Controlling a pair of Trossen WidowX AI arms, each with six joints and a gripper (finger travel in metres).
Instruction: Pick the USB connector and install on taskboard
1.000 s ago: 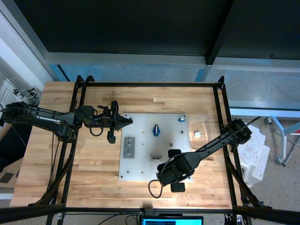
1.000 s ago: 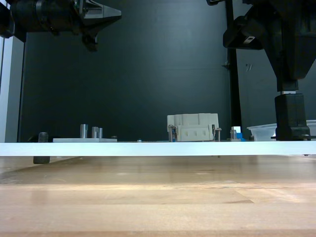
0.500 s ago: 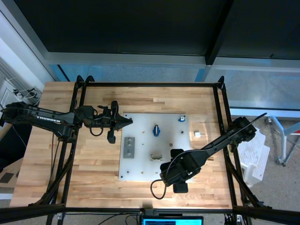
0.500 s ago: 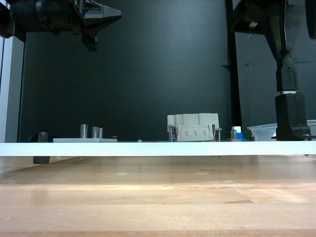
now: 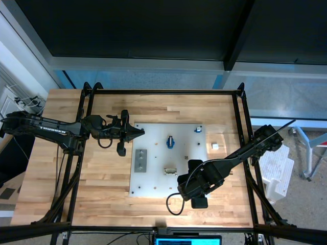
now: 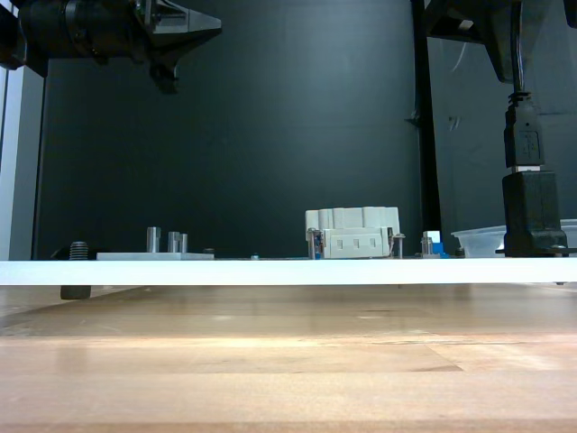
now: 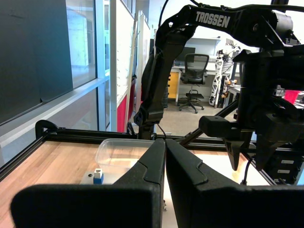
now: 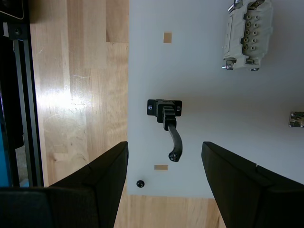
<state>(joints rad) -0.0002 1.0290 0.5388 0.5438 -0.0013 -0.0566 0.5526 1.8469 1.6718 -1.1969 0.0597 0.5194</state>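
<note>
Light wooden table (image 5: 102, 178) inside a black frame, with dark panels behind it. A white square taskboard (image 5: 153, 138) lies flat at the table's middle. It carries a grey metal block (image 5: 140, 159) towards its left edge, a blue part (image 5: 170, 142) towards its far edge and a silver multi-pin socket (image 5: 170, 171) near its centre. A clear plastic tray (image 5: 217, 138) sits on the table just off the board's right edge.

The right gripper (image 5: 196, 184) hangs above the taskboard's near right corner, pointing straight down. Its fingers (image 8: 99, 180) are spread wide and hold nothing. Directly beneath it the USB connector (image 8: 165, 111) stands plugged into a black socket on the board, and a short curved stub of cable rises from it. From table height the connector (image 6: 524, 149) stands upright, apparently pushed fully home, with the gripper well above it.

The left gripper (image 5: 134, 131) is parked in the air over the board's far left corner. Its fingers (image 7: 152, 161) are pressed together on nothing.

The installation looks essentially complete, so the step in hand is probably clearing the right arm away. To do that well, the arm should rise straight up with its fingers kept wide. The curved cable stub sits between them, and any sideways drift could snag it and lever the plug out of its socket.
</note>
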